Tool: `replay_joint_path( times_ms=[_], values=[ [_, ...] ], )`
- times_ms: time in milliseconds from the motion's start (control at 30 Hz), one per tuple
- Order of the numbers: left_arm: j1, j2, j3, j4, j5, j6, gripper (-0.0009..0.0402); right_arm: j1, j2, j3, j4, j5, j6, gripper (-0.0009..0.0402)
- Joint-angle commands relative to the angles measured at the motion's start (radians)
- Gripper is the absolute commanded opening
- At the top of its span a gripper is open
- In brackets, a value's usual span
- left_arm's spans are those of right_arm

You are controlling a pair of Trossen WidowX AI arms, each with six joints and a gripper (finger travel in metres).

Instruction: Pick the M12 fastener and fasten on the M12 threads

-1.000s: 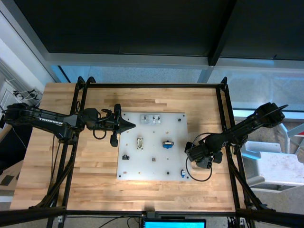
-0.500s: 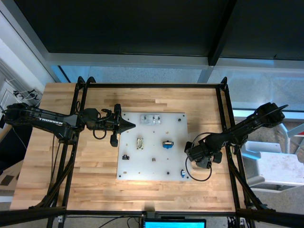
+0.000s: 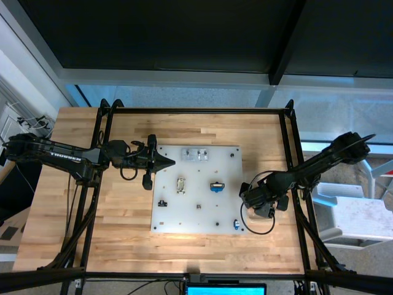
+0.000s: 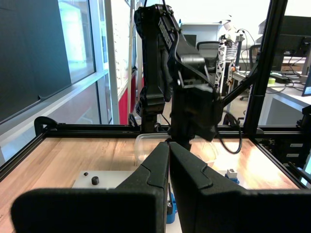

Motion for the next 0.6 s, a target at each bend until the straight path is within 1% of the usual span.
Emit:
replay_joint_path(
  times_ms=[33,233,300,367,500,600],
  values=[
    [0.0,0.0,0.0,0.0,0.0,0.0,0.0,0.0,-0.012,0.057,-0.068,0.002,0.0,0.0023],
    [0.0,0.0,0.0,0.0,0.0,0.0,0.0,0.007,-0.005,0.19,-0.163,0.002,-0.008,0.0023],
    [0.0,0.0,0.0,0.0,0.0,0.0,0.0,0.01,0.013,0.241,-0.207,0.006,-0.05,0.0023],
    [0.0,0.0,0.0,0.0,0.0,0.0,0.0,0.011,0.043,0.298,-0.253,0.012,-0.085,0.0023],
    [0.0,0.0,0.0,0.0,0.0,0.0,0.0,0.011,0.108,0.411,-0.298,0.011,-0.095,0.0023],
    [0.0,0.0,0.0,0.0,0.0,0.0,0.0,0.011,0.166,0.493,-0.332,0.01,-0.163,0.0023]
  ],
)
